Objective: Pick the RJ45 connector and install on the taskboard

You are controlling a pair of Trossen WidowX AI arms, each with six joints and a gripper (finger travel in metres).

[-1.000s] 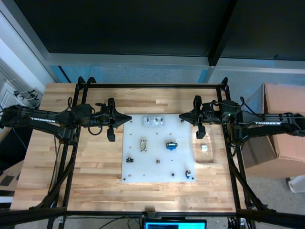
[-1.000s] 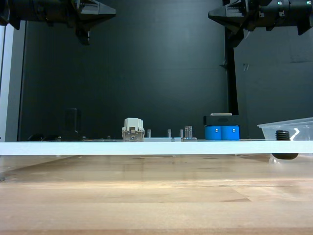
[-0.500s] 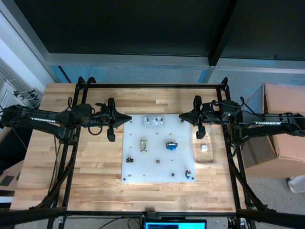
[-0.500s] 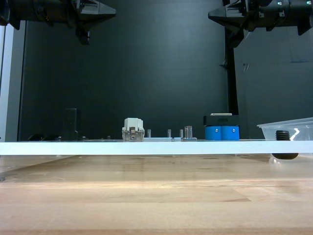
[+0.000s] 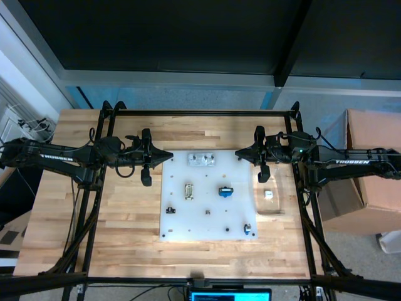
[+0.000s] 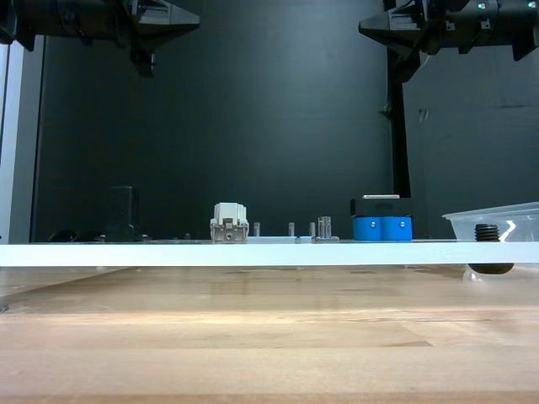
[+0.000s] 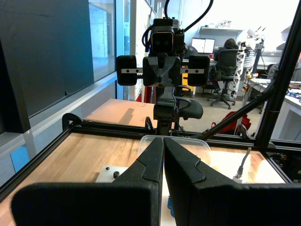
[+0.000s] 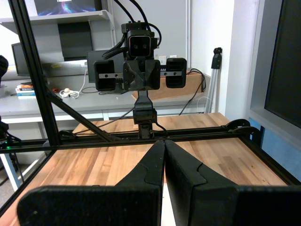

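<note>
Left gripper high beside the white board's far left corner, right gripper high beside its far right corner; fingers of both pressed together, holding nothing. Connector seemingly in the blue jack, grey cable rising from it; impossible to tell how deep. If only part-way in, risks tilting or working loose under the stiff cable's own pull, with no gripper near.

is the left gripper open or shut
Shut: the left gripper has fingers meeting, nothing between. The right gripper is shut likewise; both hang high near the board's far corners. Where the connector is, cannot tell.
</note>
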